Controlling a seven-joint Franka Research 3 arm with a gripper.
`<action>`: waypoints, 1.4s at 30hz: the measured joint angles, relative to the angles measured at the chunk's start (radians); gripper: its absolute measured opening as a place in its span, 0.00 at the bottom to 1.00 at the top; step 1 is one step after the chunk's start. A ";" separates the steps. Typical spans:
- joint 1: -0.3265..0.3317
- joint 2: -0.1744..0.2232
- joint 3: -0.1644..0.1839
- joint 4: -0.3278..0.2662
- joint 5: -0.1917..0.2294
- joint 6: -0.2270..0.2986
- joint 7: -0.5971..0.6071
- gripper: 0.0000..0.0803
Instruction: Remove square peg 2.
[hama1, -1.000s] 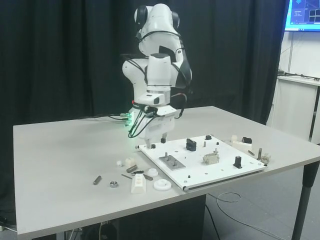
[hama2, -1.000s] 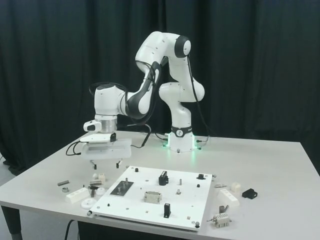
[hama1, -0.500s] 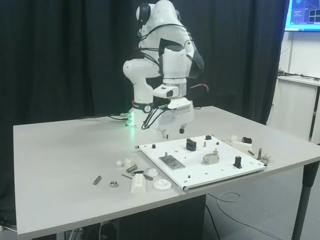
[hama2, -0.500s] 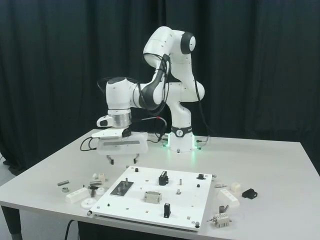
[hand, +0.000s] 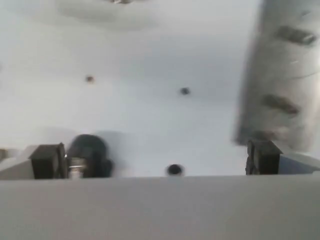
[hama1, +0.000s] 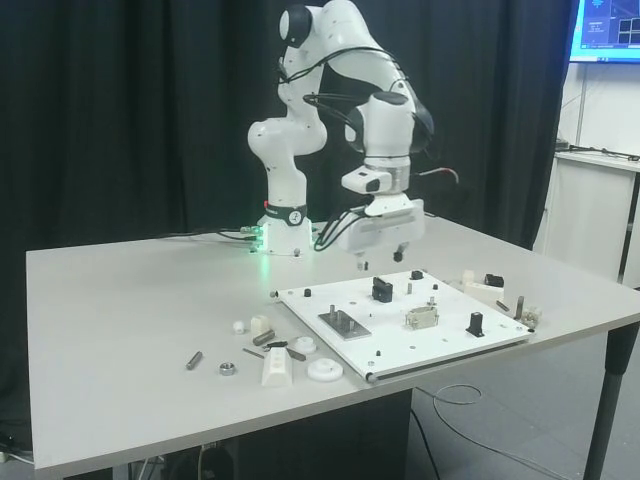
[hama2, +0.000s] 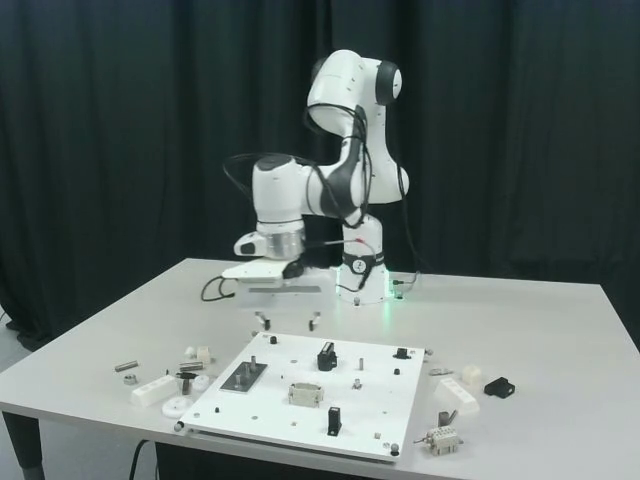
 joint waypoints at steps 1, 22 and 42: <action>0.009 -0.001 0.000 -0.004 -0.001 0.000 0.017 1.00; 0.204 -0.004 0.001 -0.114 -0.012 0.073 0.270 1.00; 0.285 -0.018 0.002 -0.242 -0.013 0.245 0.372 1.00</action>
